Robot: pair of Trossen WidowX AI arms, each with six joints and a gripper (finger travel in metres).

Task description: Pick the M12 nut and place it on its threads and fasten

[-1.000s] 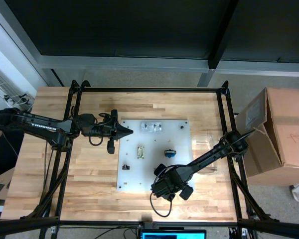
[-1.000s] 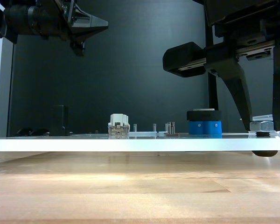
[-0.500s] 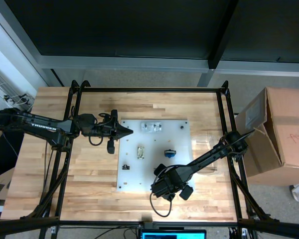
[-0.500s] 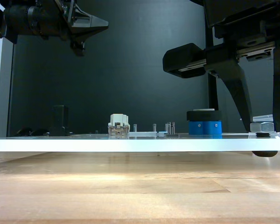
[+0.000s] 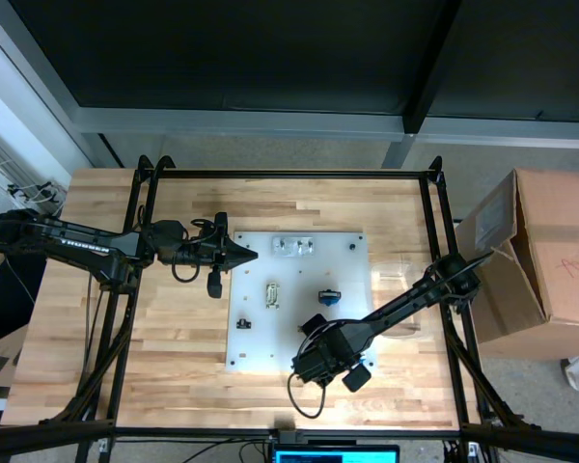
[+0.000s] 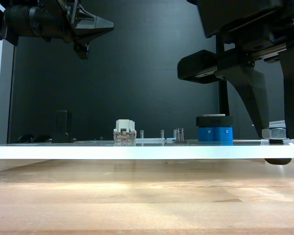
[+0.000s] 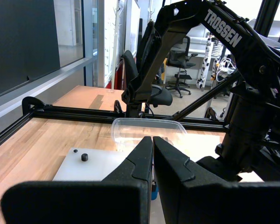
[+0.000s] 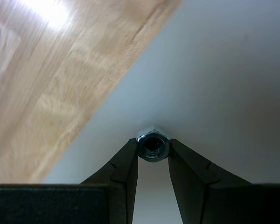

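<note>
My right pincer (image 8: 153, 148) is closed on the one small silver hex nut (image 8: 153, 144), with a black finger pressing each side. In the low view, at the lower right of the frame, the nut sits on top of its short black stud (image 6: 274, 141) on the flat white board (image 5: 270, 338). My left pincer (image 7: 152, 140) hangs high at that frame's upper left, its two tapered black fingers pressed together, holding nothing. One clear plastic tray (image 7: 147, 128) stands beyond the board; the nut is outside it.
</note>
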